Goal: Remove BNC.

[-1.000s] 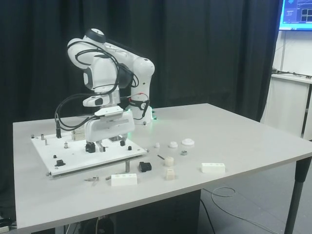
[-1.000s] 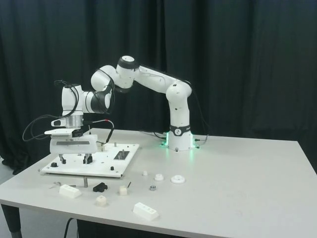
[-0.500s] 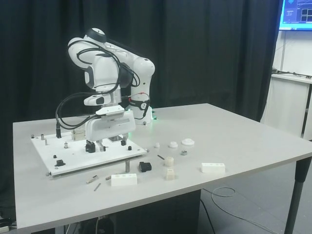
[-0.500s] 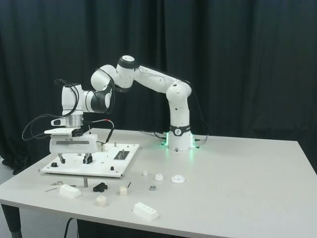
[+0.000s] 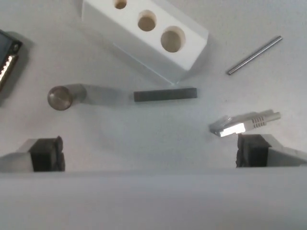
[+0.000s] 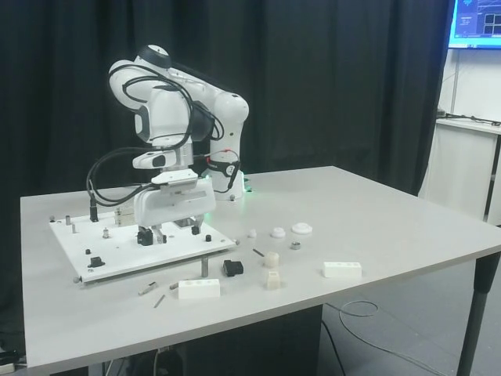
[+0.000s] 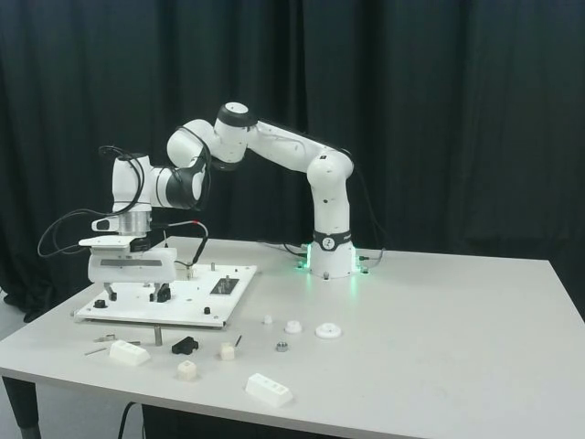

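While no writing can be read anywhere, the wrist view shows one white block [image 5: 146, 31] with three holes, one thin rod [image 5: 254, 55], one flat grey bar [image 5: 165, 95] and one connector plug [image 5: 244, 122] beside that block. The jaws stand apart, empty, above the white board [image 6: 117, 251]. I cannot pick out the BNC.

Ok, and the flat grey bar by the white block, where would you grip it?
Pinch the bar at mid-length across its narrow width, from straight above: it lies flat, long and thin. The block has a corner close to one long edge, so room there looks tight.
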Motion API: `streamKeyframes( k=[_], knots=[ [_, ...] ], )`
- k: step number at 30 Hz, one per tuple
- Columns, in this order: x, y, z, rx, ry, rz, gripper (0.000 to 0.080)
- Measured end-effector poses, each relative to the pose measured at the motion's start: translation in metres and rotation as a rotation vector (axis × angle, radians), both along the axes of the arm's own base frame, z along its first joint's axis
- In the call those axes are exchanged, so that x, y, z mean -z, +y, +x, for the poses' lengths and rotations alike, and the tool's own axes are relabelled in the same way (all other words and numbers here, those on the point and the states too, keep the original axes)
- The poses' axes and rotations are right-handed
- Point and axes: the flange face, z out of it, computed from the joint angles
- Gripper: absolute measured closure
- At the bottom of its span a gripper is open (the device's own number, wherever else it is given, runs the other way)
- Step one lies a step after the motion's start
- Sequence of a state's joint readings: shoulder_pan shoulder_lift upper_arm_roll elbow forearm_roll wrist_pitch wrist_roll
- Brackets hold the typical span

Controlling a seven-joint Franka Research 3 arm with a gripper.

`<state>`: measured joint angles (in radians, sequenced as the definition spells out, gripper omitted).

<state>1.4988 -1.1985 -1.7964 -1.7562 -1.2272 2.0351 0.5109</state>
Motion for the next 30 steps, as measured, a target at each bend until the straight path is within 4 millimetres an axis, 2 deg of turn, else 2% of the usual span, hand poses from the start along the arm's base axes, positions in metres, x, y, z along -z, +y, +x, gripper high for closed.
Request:
streamKeyframes(
  k=[30],
  knots=[
    [-0.0072,-0.0065,0.0045,0.032,0.005,-0.019,0.0003]
  ],
)
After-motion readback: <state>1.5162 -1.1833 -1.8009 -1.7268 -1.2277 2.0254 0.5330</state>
